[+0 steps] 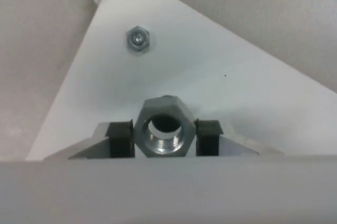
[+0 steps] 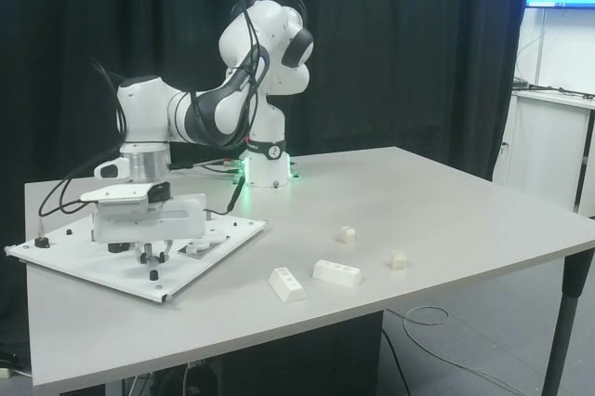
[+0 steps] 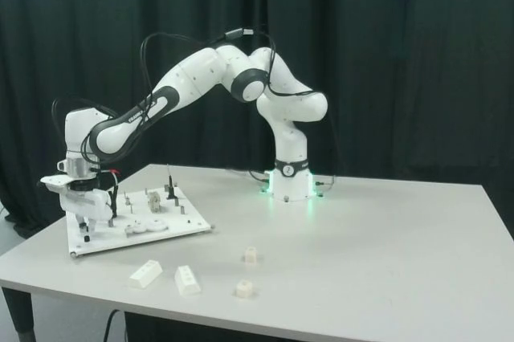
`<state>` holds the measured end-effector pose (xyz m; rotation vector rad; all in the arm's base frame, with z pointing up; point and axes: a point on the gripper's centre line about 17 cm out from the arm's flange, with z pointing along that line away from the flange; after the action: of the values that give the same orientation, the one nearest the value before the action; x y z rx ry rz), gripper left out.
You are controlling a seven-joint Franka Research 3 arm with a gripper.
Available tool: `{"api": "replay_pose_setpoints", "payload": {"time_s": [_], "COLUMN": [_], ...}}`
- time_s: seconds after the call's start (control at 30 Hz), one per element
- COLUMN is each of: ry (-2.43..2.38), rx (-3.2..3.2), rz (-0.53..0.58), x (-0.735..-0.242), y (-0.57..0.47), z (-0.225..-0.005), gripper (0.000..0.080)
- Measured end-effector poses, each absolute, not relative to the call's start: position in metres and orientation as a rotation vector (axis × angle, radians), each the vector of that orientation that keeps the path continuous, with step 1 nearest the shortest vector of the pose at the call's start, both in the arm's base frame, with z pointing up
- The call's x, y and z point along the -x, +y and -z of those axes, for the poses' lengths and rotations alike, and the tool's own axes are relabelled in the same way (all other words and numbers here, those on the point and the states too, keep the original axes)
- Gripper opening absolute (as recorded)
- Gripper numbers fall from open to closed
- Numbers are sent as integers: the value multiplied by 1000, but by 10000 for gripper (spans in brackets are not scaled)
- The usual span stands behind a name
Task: Place bolt 4.
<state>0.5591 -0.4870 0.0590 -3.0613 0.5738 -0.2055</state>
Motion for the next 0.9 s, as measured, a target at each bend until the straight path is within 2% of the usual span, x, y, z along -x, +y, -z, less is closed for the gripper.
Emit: {"api": "replay_pose_setpoints", "payload": {"time_s": [0.9], "ry": [543], "rx": [3059], "rz": [233], "x": [-567], "y": [-483], "z": [-71], "gripper": [252]}}
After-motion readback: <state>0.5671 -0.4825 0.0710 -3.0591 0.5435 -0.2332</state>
